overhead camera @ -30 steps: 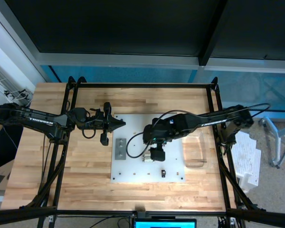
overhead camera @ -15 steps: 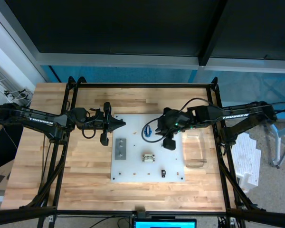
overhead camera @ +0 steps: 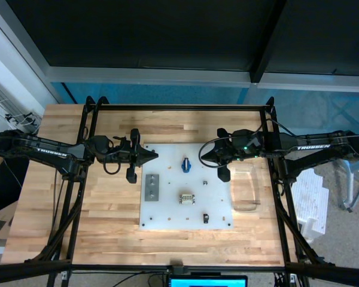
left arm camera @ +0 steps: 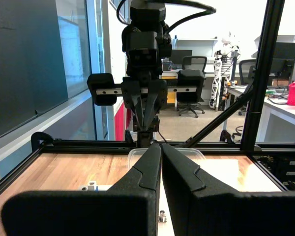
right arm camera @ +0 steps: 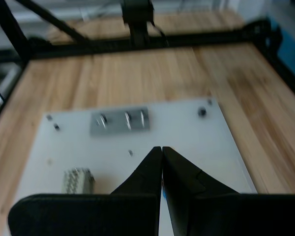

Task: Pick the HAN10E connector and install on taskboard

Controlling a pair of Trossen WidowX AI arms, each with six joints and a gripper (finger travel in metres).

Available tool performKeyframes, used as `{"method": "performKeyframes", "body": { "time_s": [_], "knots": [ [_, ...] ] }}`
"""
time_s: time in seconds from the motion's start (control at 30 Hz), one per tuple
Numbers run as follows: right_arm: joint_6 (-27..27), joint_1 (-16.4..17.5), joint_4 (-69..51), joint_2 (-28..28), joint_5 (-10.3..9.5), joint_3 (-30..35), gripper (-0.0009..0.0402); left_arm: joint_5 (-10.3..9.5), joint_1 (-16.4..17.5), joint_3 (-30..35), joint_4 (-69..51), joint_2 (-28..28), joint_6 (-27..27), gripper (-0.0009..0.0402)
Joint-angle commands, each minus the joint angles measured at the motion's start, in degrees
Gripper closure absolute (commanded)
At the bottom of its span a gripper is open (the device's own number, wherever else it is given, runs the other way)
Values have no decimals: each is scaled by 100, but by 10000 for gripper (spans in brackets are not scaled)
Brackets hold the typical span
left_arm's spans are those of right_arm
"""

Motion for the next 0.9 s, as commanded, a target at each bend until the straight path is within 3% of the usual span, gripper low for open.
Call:
{"method": "performKeyframes", "body": {
  "time_s": [0.03,0.43,0.9],
  "knots": [
    [-7,-72,629,-190,-201,-323,393,0,2,2,0,0,0,392],
    [-24,-133,2975,-417,-212,-1150,394,0,0,2,0,0,0,392],
    [59,-136,4028,-498,-166,-1725,394,0,0,2,0,0,0,392]
  ]
}}
